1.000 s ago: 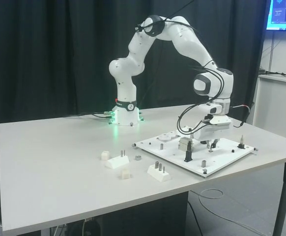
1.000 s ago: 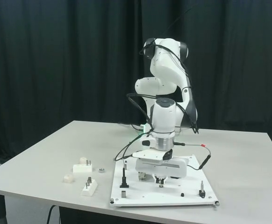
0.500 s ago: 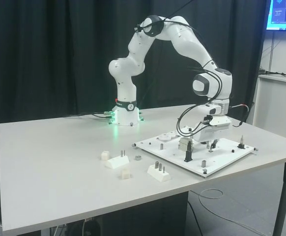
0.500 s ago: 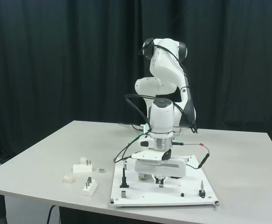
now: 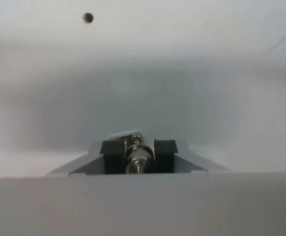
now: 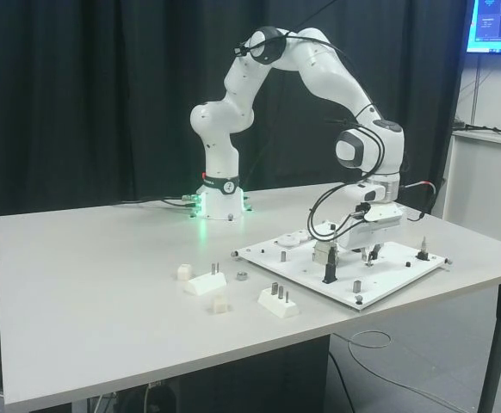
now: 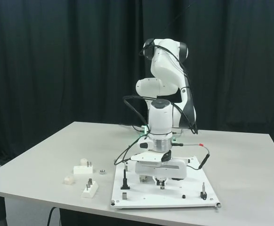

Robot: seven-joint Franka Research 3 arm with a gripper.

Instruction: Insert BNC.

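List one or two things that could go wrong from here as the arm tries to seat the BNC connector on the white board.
1. The BNC connector sits clamped in the tool over the white board; any tilt could jam it.
2. The cable looping beside the wrist might snag the upright post nearby.

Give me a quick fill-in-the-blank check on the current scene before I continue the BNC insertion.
1. The tool is shut on a metal BNC ____.
2. The tool hangs above the flat white ____.
3. That flat white part rests on the ____ table.
4. The light at the arm's base glows ____.

Missing words: connector; board; grey; green
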